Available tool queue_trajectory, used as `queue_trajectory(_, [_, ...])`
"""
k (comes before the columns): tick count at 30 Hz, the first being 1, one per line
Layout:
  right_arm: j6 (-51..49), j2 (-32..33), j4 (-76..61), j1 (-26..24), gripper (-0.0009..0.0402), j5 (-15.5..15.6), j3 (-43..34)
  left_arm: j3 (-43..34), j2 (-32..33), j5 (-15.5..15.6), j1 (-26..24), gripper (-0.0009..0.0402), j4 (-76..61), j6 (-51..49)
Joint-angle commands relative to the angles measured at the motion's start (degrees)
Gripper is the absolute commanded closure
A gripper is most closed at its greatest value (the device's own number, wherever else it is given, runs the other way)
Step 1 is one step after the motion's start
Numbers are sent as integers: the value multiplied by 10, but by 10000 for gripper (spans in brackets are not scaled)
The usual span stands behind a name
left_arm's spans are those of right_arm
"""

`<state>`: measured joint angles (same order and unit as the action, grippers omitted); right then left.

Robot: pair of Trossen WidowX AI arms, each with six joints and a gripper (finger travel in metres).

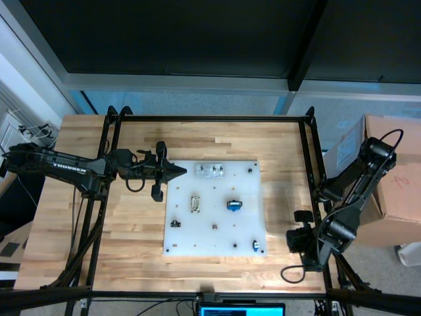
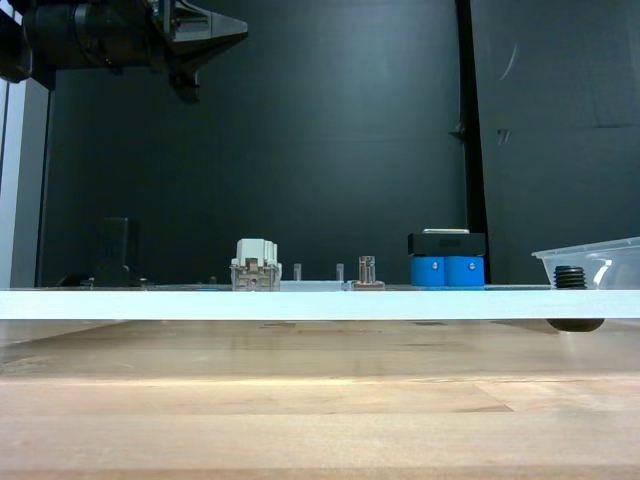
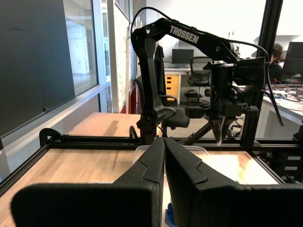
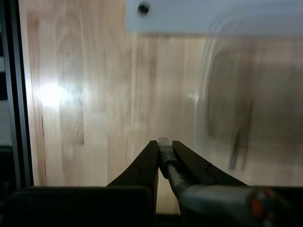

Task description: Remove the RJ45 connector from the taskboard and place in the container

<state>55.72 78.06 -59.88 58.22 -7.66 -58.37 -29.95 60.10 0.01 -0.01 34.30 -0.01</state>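
Observation:
The RJ45 connector [image 4: 164,146] is clear of the board, pinched between the tips of my right gripper [image 4: 163,142], and its grey cable [image 4: 203,201] trails back past the fingers. The gripper hangs pointing down over bare wood, just beside the clear plastic container [image 4: 251,118] and off the corner of the white taskboard [image 1: 217,227]. In the high view my right gripper [image 1: 295,238] is off the board's right edge. My left gripper [image 1: 176,171] hovers high over the board's left edge, pointing right, fingers [image 3: 151,161] pressed together and holding nothing.
A blue block [image 1: 233,205], a beige connector [image 1: 195,204] and small posts stand on the board. The container's rim [image 2: 590,255] shows at the right in the low view. A black frame [image 1: 210,119] surrounds the table. A cardboard box [image 1: 395,178] sits at far right.

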Motion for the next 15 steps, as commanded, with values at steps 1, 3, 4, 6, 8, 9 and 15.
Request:
queue_trajectory(1, [26,-9,3,23,393,0,18,0,0,0,0,393,0,0])
queue_trajectory(3, [41,-12,4,33,393,2,27,0,0,0,0,393,0,0])
queue_trajectory(4, [41,-13,4,36,393,2,29,0,0,0,0,393,0,0])
queue_trajectory(6, [41,-14,4,38,393,2,32,0,0,0,0,393,0,0])
queue_trajectory(8, [40,-14,4,38,393,2,32,0,0,0,0,393,0,0])
queue_trajectory(9, [40,-14,4,38,393,2,32,0,0,0,0,393,0,0])
queue_trajectory(15, [40,-14,6,38,393,2,33,0,0,0,0,393,0,0])
